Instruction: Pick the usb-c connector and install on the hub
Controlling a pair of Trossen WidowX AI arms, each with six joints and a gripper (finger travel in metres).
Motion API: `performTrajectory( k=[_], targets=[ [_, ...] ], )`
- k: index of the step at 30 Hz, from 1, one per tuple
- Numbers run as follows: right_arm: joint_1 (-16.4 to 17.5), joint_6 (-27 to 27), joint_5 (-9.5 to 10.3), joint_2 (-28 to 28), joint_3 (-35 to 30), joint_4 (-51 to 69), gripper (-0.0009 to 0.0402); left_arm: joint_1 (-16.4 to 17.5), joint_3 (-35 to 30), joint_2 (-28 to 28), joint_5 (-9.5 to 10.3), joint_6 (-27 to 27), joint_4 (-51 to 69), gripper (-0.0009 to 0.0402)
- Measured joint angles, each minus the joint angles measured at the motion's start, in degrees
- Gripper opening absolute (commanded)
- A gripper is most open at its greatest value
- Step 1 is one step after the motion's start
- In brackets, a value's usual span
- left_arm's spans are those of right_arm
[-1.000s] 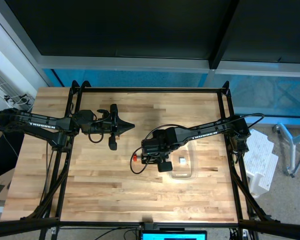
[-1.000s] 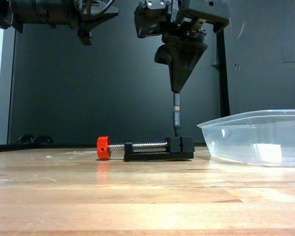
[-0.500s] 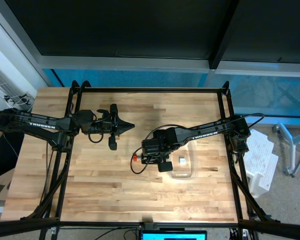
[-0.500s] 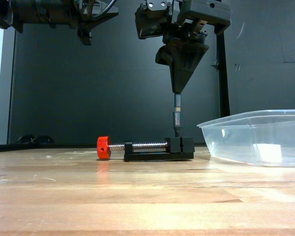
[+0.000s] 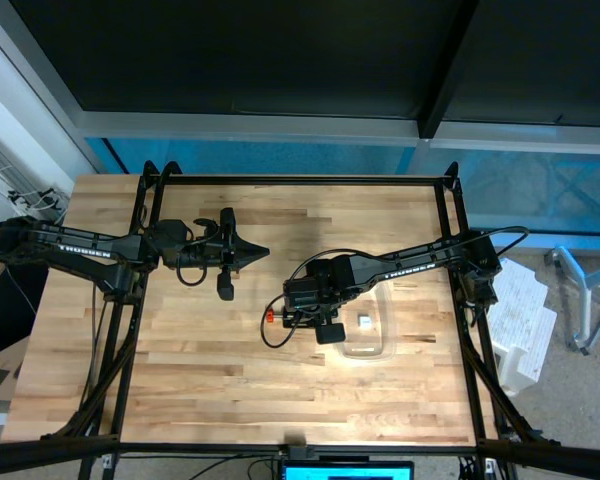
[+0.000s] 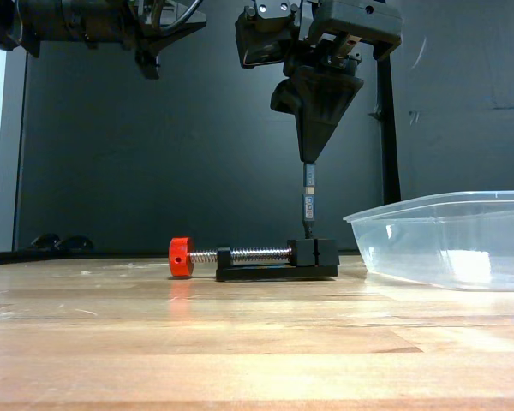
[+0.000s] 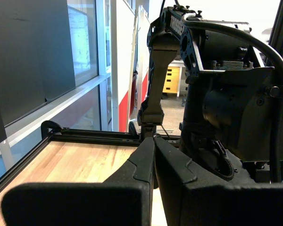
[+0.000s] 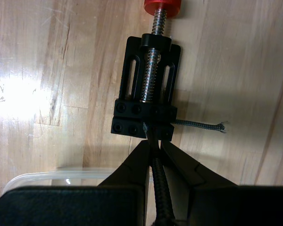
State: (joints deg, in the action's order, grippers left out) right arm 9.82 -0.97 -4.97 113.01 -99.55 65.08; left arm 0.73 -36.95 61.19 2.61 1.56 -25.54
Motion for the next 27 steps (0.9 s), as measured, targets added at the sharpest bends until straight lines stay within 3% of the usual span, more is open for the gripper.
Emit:
performTrajectory(
  k=[14,27],
  targets=[
    [0.0,0.0,0.02,0.1,0.1,0.0,0.0100,0.0,0.0,0.0,0.02,0.0,0.0,0.0000],
    [-0.1,0.0,0.02,0.1,0.1,0.0,0.0086,0.0,0.0,0.0,0.02,0.0,0.0,0.0000]
  ],
)
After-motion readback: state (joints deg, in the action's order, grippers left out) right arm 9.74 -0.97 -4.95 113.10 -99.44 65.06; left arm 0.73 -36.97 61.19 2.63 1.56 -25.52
